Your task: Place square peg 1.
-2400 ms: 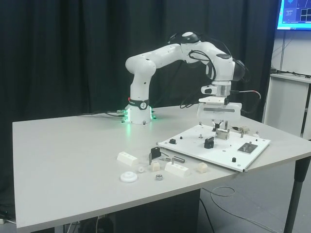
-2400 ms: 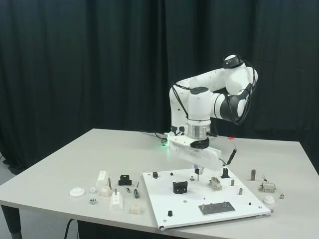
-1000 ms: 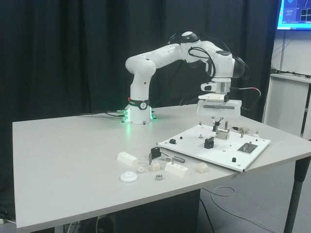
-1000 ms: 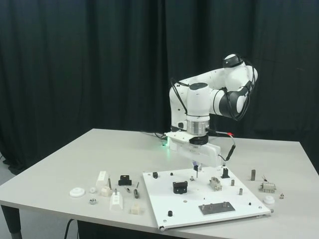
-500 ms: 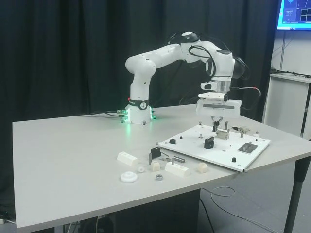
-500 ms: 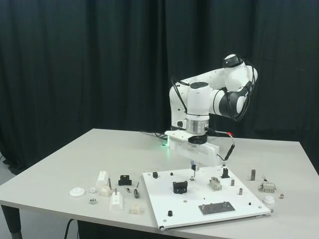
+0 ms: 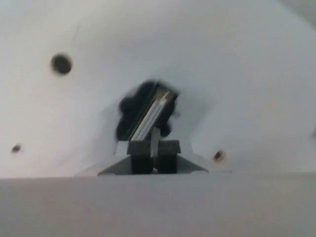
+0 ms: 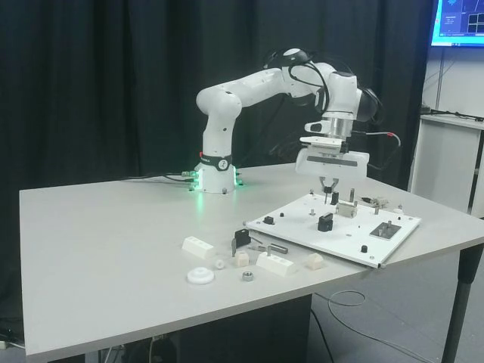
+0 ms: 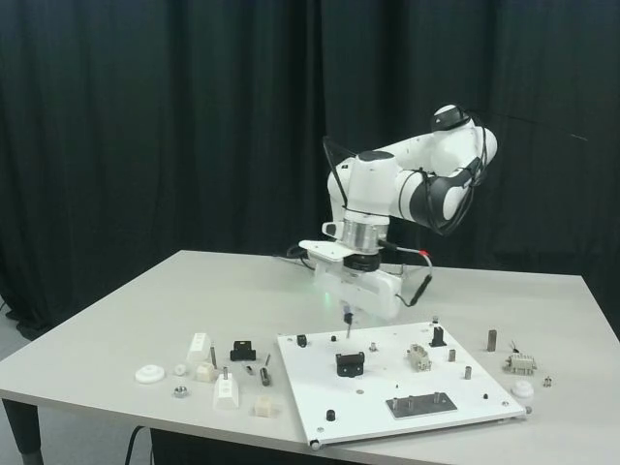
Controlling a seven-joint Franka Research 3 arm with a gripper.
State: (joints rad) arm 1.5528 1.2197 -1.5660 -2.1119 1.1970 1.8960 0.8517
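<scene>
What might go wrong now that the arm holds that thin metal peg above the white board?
The peg looks slanted in the gripper in the wrist view, so it may catch on a hole's edge instead of sliding in. The board carries small upright parts, like the black block; a low sideways move might knock one.

Even room light — wrist view blurred, softly shadowed.

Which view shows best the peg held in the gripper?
The wrist view: the peg fills the middle, a slim bar clamped in the gripper, slanting over the white board. In the first room view it is a tiny sliver under the gripper; in the second, a short dark stub.
</scene>
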